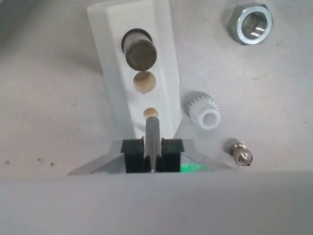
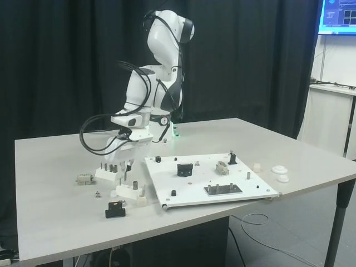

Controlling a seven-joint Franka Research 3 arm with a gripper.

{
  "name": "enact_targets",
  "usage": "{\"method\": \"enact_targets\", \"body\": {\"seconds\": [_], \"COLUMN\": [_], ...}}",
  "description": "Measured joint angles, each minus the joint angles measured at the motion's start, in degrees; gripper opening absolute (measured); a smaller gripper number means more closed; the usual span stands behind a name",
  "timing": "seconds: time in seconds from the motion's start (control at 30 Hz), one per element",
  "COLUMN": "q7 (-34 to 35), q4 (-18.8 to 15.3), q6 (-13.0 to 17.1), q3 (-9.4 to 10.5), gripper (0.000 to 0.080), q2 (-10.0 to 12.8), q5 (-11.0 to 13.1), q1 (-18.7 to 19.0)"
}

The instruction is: Insert round peg 2.

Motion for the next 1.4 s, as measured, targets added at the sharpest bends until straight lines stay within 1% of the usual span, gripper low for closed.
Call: {"method": "enact_targets", "body": {"seconds": [0.13,0.37,1.13,1.27,1.4], "q7": [-0.2,-0.25,-0.26,-0.23,0.12], "q4": [0.05,0.08,0.2,0.2,0.2], "q6": [-0.78,-1.2,-2.0,-3.08,-5.1], "q3": [0.0,-0.01,-0.1,-0.1,-0.1], "gripper": [0.0069,0.0069,0.0069,0.0069,0.0069], "q2": [-0.58,-1.02,-1.3,-1.6,-2.3], "q5": [-0.03,-0.08,-0.27,-0.26,-0.2], "q1": [0.05,0.1,0.71,1.1,1.74]}}
